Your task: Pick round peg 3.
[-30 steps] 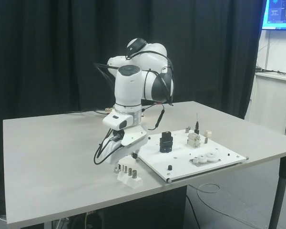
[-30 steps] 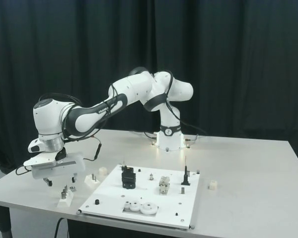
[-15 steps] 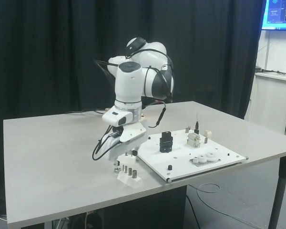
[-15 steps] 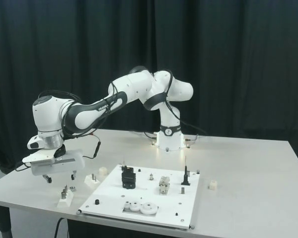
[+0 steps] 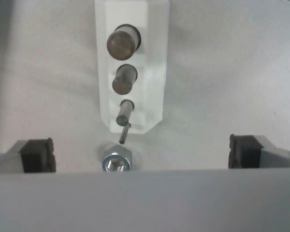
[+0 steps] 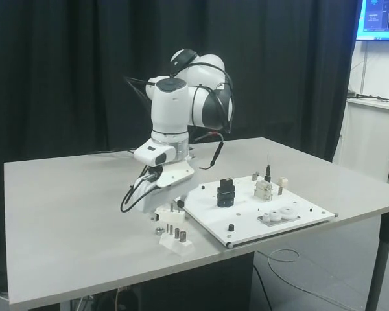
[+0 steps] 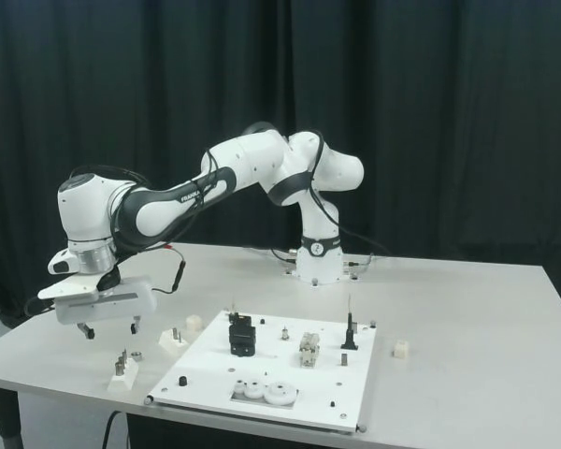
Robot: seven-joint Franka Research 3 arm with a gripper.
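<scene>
Risen tool (image 5: 140, 153) open, grey table (image 6: 71, 201)

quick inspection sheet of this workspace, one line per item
surface: grey table, white board on it.
job's things: white peg holder with four round pegs upright, none picked.
clutter: nut on the table next to the holder's thin-peg end; black block and white discs on the board.
grippers: gripper open, above the holder, holding nothing.
cables: black cable looping from the wrist.
surroundings: black curtain, screen.
</scene>
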